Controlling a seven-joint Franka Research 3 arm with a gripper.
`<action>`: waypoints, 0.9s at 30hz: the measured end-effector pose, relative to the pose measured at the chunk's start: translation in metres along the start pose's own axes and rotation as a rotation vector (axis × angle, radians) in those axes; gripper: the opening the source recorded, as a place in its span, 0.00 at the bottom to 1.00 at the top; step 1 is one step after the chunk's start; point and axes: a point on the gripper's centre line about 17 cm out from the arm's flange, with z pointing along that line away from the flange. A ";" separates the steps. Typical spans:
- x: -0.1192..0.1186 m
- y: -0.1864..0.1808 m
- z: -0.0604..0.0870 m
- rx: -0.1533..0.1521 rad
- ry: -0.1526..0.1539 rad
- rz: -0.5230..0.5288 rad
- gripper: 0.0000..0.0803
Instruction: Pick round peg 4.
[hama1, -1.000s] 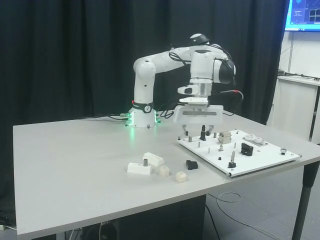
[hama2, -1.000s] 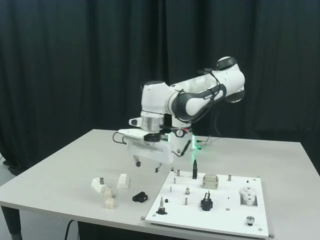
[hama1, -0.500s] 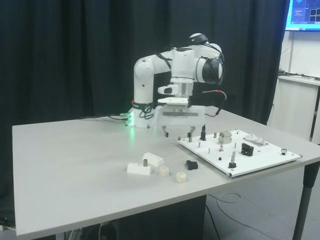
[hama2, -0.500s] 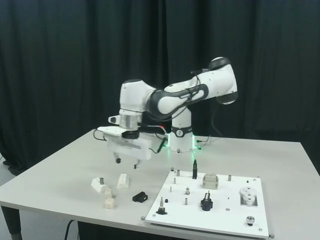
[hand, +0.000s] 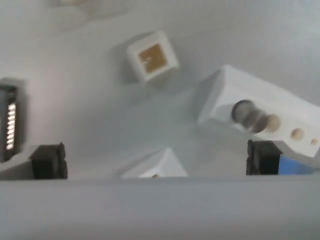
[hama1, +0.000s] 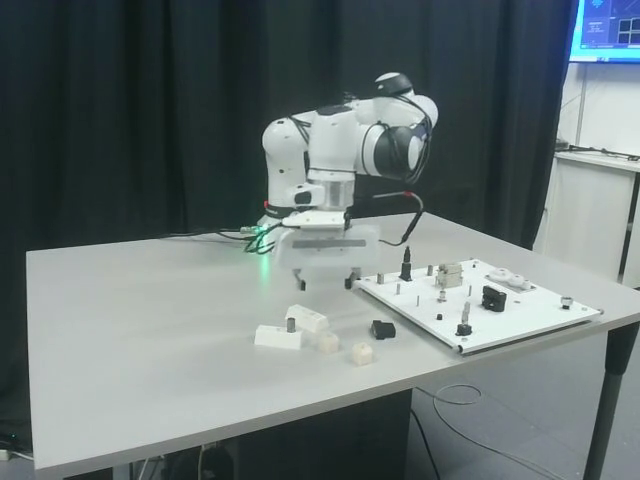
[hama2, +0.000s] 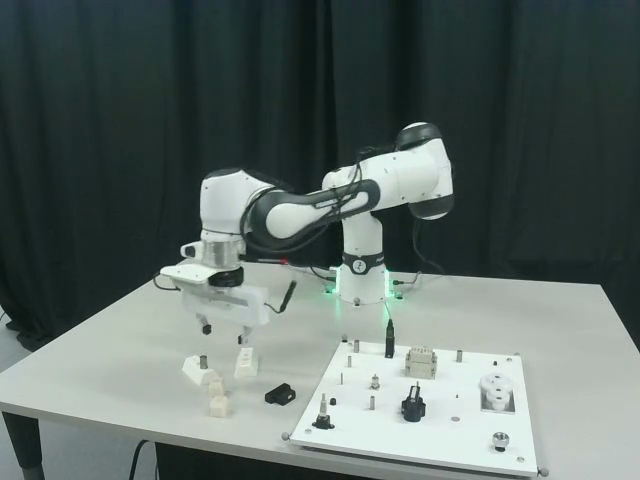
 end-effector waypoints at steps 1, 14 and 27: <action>0.001 0.003 0.002 0.001 -0.003 -0.002 1.00; 0.004 0.032 0.032 0.022 -0.049 -0.040 1.00; -0.012 0.054 0.058 0.046 -0.088 -0.096 1.00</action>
